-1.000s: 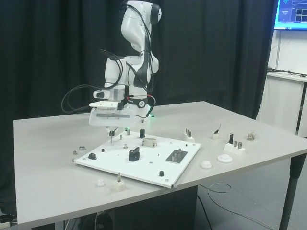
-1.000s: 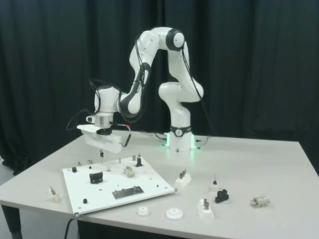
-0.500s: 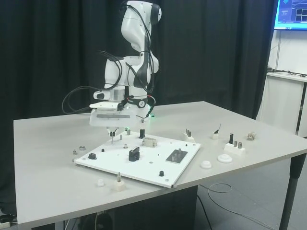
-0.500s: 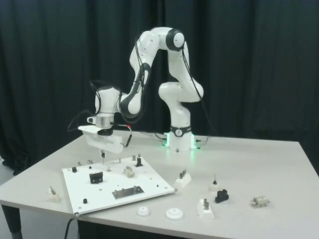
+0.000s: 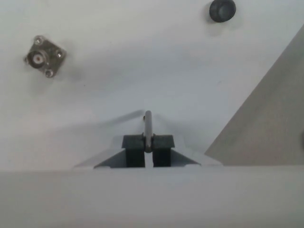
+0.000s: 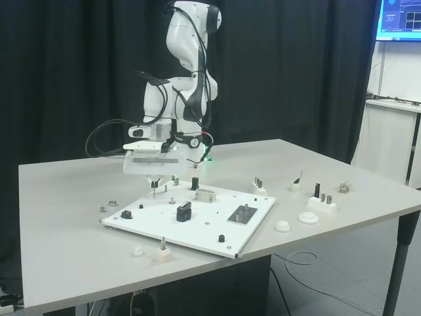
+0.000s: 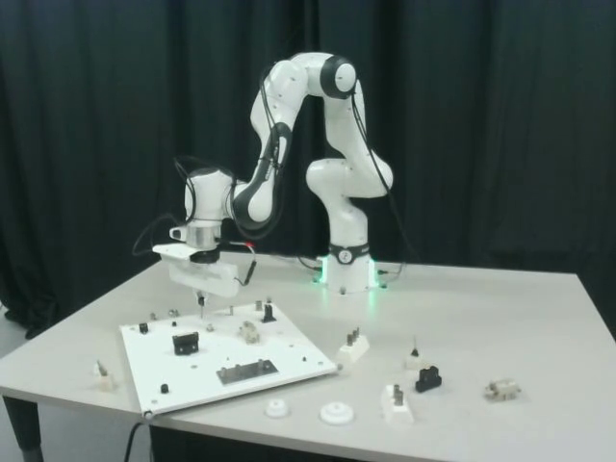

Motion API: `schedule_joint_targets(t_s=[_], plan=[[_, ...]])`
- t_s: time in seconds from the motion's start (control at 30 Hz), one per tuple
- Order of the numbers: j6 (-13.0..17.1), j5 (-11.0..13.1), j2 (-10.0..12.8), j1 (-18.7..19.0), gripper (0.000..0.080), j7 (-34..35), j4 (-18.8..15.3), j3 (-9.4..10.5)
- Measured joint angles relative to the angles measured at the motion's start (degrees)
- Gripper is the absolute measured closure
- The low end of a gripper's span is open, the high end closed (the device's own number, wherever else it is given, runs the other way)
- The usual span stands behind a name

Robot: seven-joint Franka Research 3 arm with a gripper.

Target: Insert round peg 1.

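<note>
A thin grey round peg point(image 5: 148, 128) stands upright between my black fingertips, and my gripper point(image 5: 148, 145) is shut on it. In the room views the gripper point(image 6: 154, 183) hangs over the far left part of the white board point(image 6: 250, 227), with the peg point(image 6: 154, 190) pointing down just above the board's surface. From the second room view the gripper point(image 7: 200, 295) and peg point(image 7: 200, 302) sit above the board point(image 7: 289, 371) near its back edge. I cannot see the hole under the peg's tip.
On the board are a square metal connector point(image 5: 45, 57), a black round knob point(image 5: 222, 10), black blocks point(image 6: 183, 211) and a grey plate point(image 6: 241, 214). White holders with pegs point(image 6: 321, 203) and white discs point(image 6: 306, 217) lie on the grey table point(image 6: 59, 197) to the right.
The gripper with the peg has shifted slightly along the board's back edge; its height is about the same.
</note>
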Motion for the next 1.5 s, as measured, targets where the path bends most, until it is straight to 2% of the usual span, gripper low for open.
schedule_joint_targets(t_s=[0.37,1.5], plan=[[0.0,0.8,0.0,0.0,0.0770,-0.8,-0.5,0.00],[0.0,0.8,0.4,0.0,0.0770,-0.9,-0.6,-0.15]])
